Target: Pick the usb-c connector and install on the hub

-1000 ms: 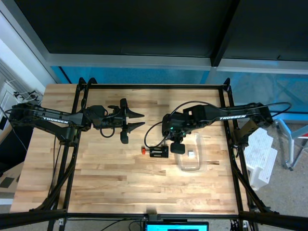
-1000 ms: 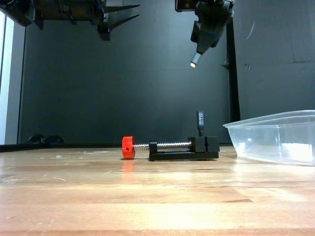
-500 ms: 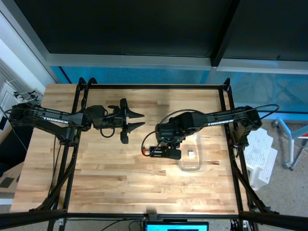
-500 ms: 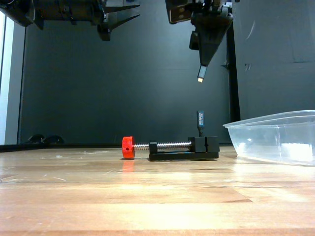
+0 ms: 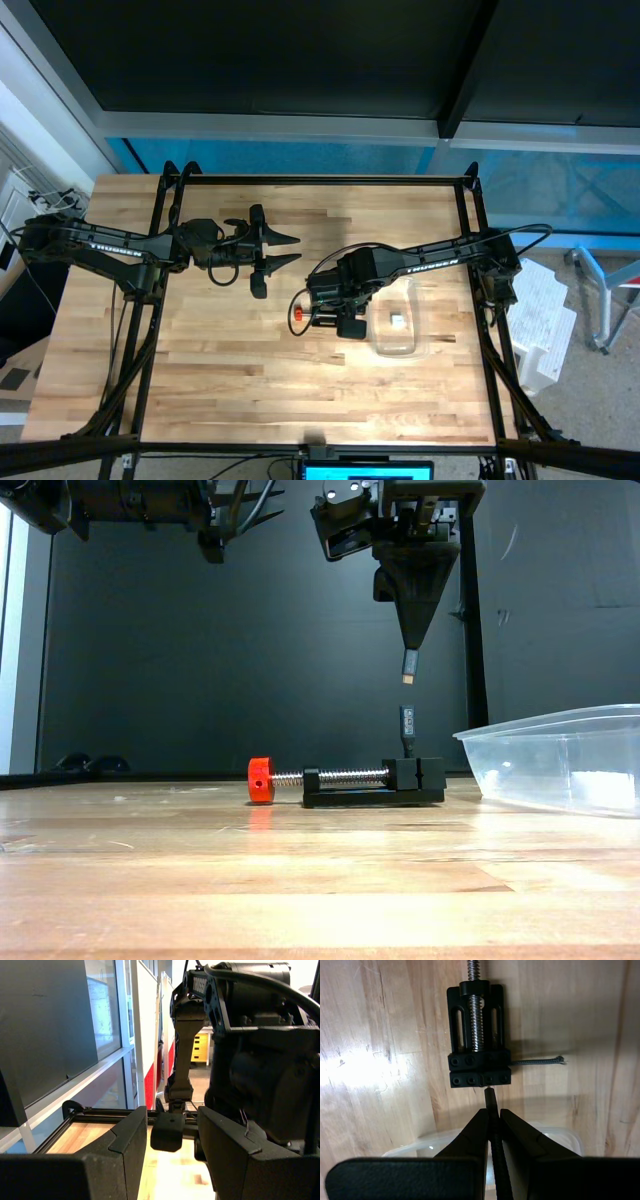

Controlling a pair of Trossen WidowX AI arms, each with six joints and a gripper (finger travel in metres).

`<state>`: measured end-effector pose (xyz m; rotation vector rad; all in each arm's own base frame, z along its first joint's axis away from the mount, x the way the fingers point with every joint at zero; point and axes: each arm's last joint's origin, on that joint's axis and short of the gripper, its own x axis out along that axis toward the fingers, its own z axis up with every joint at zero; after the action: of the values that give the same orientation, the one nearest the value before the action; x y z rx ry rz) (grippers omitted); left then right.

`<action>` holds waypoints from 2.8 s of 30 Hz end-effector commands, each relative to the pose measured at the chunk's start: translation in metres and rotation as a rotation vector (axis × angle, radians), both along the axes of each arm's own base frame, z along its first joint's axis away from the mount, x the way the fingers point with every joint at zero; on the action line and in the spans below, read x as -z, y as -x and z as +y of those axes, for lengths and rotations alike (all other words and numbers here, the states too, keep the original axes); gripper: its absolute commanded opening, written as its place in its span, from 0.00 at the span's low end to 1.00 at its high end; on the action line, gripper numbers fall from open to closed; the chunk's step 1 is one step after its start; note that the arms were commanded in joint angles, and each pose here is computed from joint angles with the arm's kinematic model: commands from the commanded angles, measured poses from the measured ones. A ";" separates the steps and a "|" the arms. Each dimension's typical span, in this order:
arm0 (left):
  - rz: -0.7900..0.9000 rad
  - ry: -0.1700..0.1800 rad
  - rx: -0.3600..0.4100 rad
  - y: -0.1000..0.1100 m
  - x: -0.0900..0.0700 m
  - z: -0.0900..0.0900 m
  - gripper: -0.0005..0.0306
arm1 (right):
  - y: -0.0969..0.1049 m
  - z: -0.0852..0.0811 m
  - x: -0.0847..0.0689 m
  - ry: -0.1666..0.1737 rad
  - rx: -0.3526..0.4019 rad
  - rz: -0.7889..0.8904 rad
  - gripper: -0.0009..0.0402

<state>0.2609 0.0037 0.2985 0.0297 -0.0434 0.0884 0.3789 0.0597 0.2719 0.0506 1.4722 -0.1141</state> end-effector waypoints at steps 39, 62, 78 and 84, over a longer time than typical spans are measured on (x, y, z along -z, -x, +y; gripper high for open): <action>-0.002 0.000 0.000 0.000 0.000 0.000 0.45 | -0.010 0.006 0.014 0.007 -0.018 0.043 0.02; -0.003 0.000 0.000 0.000 0.000 0.000 0.45 | -0.010 0.005 0.015 0.020 -0.025 0.044 0.02; -0.003 0.000 0.000 0.000 0.000 0.000 0.45 | -0.010 0.005 0.018 0.017 -0.028 0.054 0.02; -0.003 0.000 0.000 0.000 0.000 0.000 0.45 | -0.010 0.005 0.021 0.018 -0.028 0.058 0.02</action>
<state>0.2609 0.0037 0.2987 0.0296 -0.0457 0.0885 0.3885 0.0647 0.2532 0.0123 1.5255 -0.1066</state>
